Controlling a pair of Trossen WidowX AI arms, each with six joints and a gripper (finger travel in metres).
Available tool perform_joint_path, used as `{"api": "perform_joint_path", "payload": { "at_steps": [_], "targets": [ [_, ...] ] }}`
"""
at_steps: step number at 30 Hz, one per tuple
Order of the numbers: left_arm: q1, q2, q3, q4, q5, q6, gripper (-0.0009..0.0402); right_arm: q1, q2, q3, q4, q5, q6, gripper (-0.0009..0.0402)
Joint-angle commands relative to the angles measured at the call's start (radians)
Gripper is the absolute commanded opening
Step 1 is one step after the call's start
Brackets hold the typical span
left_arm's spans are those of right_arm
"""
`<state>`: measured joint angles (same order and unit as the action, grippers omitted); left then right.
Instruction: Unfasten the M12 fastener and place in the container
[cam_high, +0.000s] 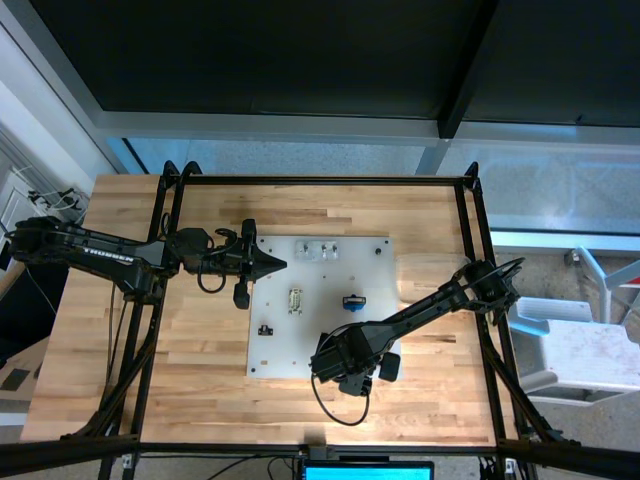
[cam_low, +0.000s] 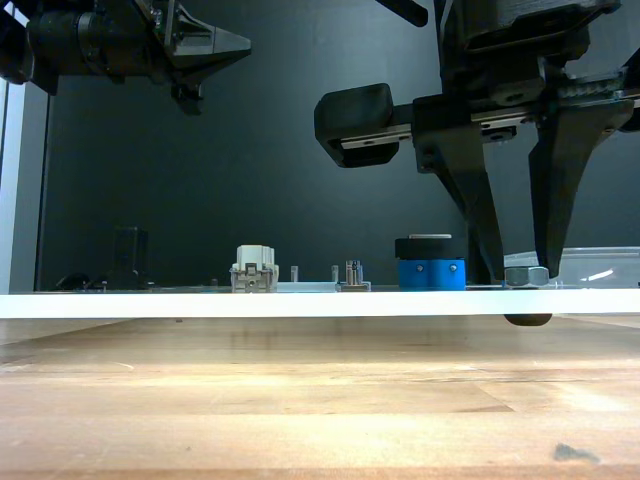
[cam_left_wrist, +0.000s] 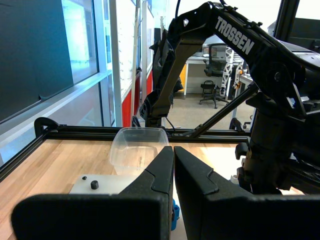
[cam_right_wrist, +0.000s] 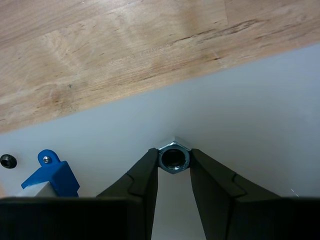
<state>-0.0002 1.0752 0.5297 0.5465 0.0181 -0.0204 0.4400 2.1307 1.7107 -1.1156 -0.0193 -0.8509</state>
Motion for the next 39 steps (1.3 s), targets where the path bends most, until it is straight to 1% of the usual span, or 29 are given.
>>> {"api": "perform_joint_path", "payload": {
  "at_steps": [1, 6, 8, 9, 11, 15, 18, 20, 23, 26, 27, 29, 30, 31, 34, 36, 39],
  "targets": [
    [0.000, 0.000, 0.000, 0.000, 0.000, 0.000, 0.0000, 0.000, -0.010, 0.001, 0.002, 0.000, 0.001, 0.0136],
    [0.000, 0.000, 0.000, 0.000, 0.000, 0.000, 0.0000, 0.001, -0.031, 0.001, -0.006, 0.000, 0.007, 0.0173],
    [0.000, 0.000, 0.000, 0.000, 0.000, 0.000, 0.0000, 0.002, -0.042, 0.001, -0.015, 0.000, 0.033, 0.0180],
    [0.000, 0.000, 0.000, 0.000, 0.000, 0.000, 0.0000, 0.003, -0.045, 0.001, -0.021, 0.000, 0.062, 0.0182],
    [0.000, 0.000, 0.000, 0.000, 0.000, 0.000, 0.0000, 0.005, -0.057, 0.001, -0.029, -0.002, 0.159, 0.0184],
    [0.000, 0.000, 0.000, 0.000, 0.000, 0.000, 0.0000, 0.005, -0.082, -0.002, -0.020, -0.010, 0.469, 0.0178],
    [0.000, 0.000, 0.000, 0.000, 0.000, 0.000, 0.0000, 0.005, -0.116, -0.028, 0.013, -0.009, 0.683, 0.0161],
    [0.000, 0.000, 0.000, 0.000, 0.000, 0.000, 0.0000, 0.005, -0.141, -0.068, 0.056, -0.009, 0.786, 0.0143],
    [0.000, 0.000, 0.000, 0.000, 0.000, 0.000, 0.0000, 0.006, -0.177, -0.137, 0.111, -0.009, 0.885, 0.0110],
    [0.000, 0.000, 0.000, 0.000, 0.000, 0.000, 0.0000, 0.006, -0.201, -0.197, 0.169, -0.012, 0.962, 0.0062],
    [0.000, 0.000, 0.000, 0.000, 0.000, 0.000, 0.0000, 0.006, -0.206, -0.212, 0.183, -0.024, 0.979, 0.0042],
    [0.000, 0.000, 0.000, 0.000, 0.000, 0.000, 0.0000, 0.006, -0.207, -0.230, 0.199, -0.066, 0.988, -0.0006],
    [0.000, 0.000, 0.000, 0.000, 0.000, 0.000, 0.0000, 0.006, -0.207, -0.237, 0.206, -0.080, 0.992, -0.0001],
    [0.000, 0.000, 0.000, 0.000, 0.000, 0.000, 0.0000, 0.005, -0.207, -0.245, 0.217, -0.084, 1.003, 0.0007],
    [0.000, 0.000, 0.000, 0.000, 0.000, 0.000, 0.0000, 0.005, -0.207, -0.266, 0.237, -0.094, 1.023, -0.0003],
    [0.000, 0.000, 0.000, 0.000, 0.000, 0.000, 0.0000, 0.005, -0.207, -0.277, 0.238, -0.114, 1.022, 0.0001],
    [0.000, 0.000, 0.000, 0.000, 0.000, 0.000, 0.0000, 0.005, -0.207, -0.288, 0.241, -0.113, 1.021, 0.0000]
  ]
}}
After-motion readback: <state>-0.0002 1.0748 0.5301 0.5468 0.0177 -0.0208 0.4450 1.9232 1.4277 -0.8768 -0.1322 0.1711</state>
